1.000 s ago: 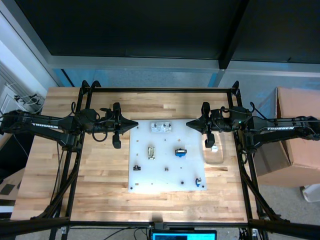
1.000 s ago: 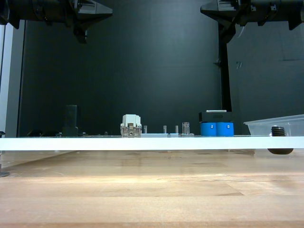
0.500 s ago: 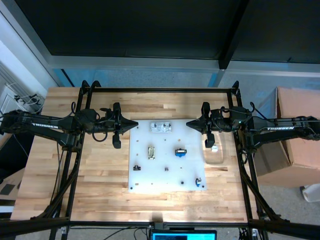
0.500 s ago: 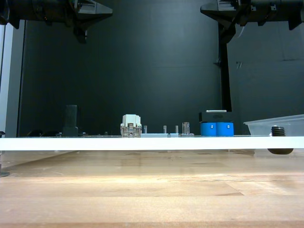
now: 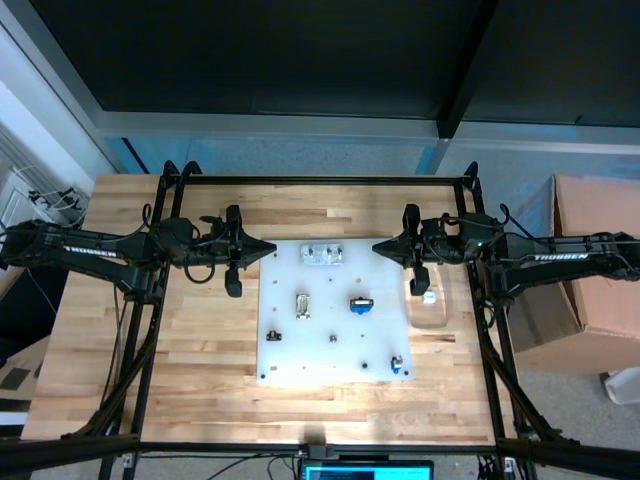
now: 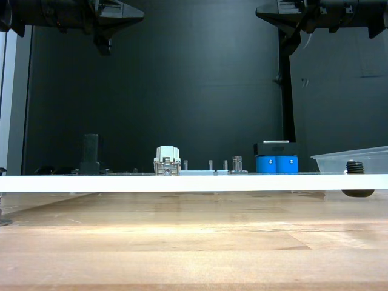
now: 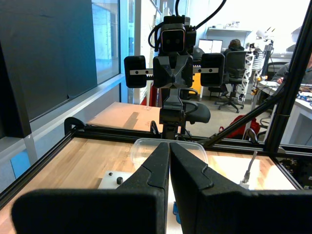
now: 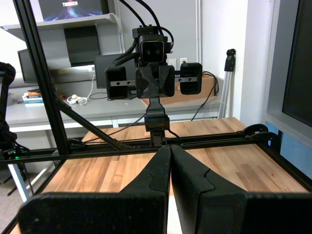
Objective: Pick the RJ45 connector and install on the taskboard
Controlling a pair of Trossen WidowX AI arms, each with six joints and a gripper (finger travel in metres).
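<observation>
The RJ45 connector [image 7: 246, 176] stands at the blue jack [image 5: 397, 365], well apart from the right gripper [image 5: 378, 246]; we cannot tell how deeply it sits. We see that gripper and the left gripper [image 5: 270, 251] both pinched narrow and empty, facing each other high over the white board [image 5: 300, 350].

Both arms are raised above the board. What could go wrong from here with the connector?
1. The connector seems to sit in the blue jack, but its depth does not show; it may be part-way in.
2. Its grey cable stands up free; the left end effector and right end effector, both shut above the board's far edge, could snag it when lowered.
</observation>
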